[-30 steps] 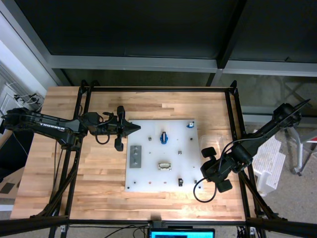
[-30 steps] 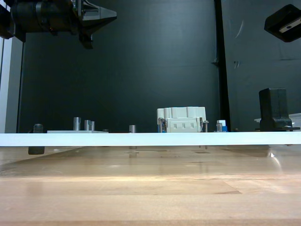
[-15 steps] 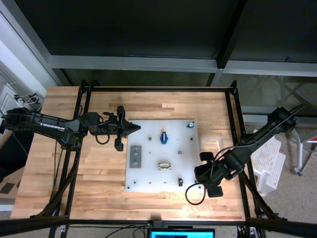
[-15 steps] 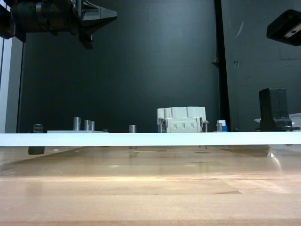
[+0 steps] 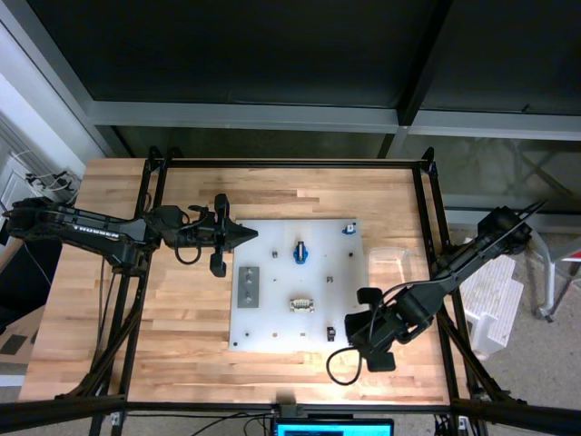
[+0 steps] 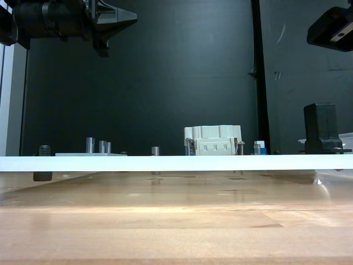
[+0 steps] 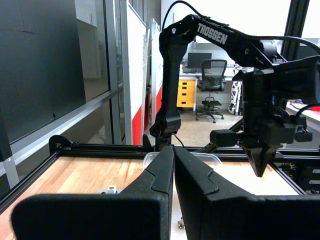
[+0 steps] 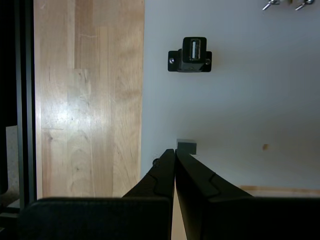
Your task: Remove the 16mm bar from the taskboard and place in the container
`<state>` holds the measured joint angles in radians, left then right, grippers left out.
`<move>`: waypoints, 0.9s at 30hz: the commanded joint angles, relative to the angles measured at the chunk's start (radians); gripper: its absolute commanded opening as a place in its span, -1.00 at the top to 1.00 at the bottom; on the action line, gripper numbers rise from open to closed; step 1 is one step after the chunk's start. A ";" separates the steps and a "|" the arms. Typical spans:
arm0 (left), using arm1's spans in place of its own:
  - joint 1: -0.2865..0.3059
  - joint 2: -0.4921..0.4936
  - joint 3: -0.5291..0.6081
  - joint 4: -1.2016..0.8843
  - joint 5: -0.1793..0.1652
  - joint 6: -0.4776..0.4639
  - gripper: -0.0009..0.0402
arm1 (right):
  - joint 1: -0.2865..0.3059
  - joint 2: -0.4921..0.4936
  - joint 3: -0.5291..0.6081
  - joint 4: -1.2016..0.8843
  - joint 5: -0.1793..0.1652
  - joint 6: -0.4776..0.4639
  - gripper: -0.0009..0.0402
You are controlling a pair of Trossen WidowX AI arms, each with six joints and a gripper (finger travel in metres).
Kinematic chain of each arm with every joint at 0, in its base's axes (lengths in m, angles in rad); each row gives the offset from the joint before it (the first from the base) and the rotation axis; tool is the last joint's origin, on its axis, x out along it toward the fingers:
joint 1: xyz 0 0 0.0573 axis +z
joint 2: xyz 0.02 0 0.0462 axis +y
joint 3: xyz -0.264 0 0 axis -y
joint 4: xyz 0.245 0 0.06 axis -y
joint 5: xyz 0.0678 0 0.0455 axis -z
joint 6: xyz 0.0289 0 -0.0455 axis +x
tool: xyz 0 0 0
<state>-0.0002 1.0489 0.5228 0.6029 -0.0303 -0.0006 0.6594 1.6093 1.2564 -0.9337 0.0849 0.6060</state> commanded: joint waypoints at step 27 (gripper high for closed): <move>0.000 0.000 0.000 0.000 0.000 0.000 0.96 | -0.003 0.102 -0.047 0.016 0.029 0.027 -0.05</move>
<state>-0.0002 1.0489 0.5228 0.6025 -0.0303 -0.0006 0.6567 1.7123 1.2133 -0.9203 0.1123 0.6327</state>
